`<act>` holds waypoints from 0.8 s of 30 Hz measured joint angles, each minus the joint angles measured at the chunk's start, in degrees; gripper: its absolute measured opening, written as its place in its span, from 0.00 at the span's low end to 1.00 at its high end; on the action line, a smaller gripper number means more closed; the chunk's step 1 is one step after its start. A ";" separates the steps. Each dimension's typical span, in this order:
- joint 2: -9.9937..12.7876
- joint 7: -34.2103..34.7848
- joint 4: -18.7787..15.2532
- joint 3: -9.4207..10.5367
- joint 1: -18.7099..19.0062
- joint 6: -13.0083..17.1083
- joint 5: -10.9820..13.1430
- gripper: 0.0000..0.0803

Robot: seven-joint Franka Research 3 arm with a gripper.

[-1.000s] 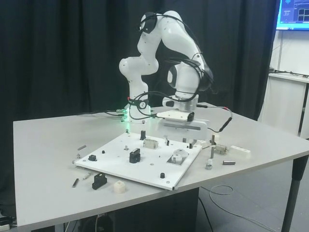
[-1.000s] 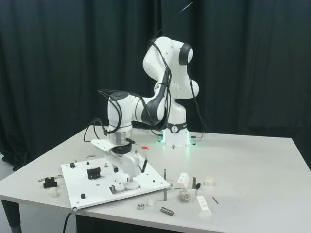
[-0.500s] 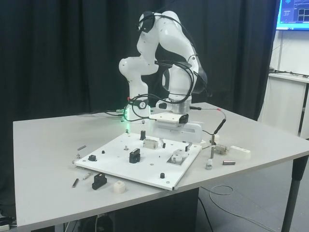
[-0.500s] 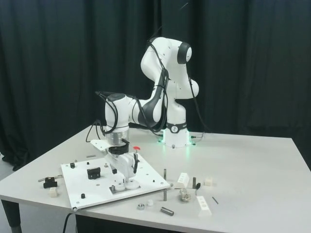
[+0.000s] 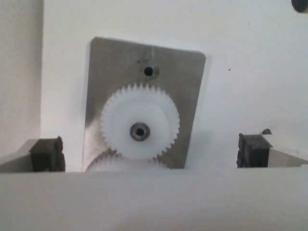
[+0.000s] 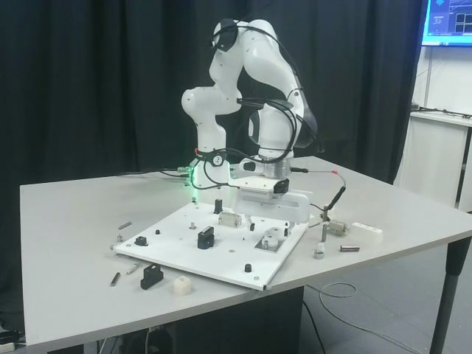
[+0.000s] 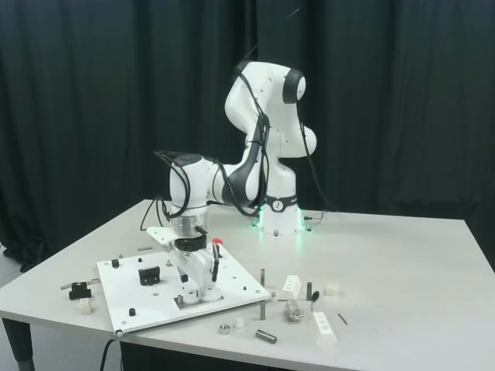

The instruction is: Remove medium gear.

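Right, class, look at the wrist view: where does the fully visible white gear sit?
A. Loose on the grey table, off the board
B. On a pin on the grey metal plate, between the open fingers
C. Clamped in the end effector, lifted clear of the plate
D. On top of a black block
B: the white gear sits on a pin on the grey metal plate, with the end effector fingers spread well apart on either side, not touching it.
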 joint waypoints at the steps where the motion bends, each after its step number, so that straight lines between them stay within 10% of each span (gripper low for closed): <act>1: 0.11 0.04 0.00 0.03 0.00 0.14 0.00 1.00; 24: 1.96 0.14 0.00 0.05 -0.02 3.31 -0.01 1.00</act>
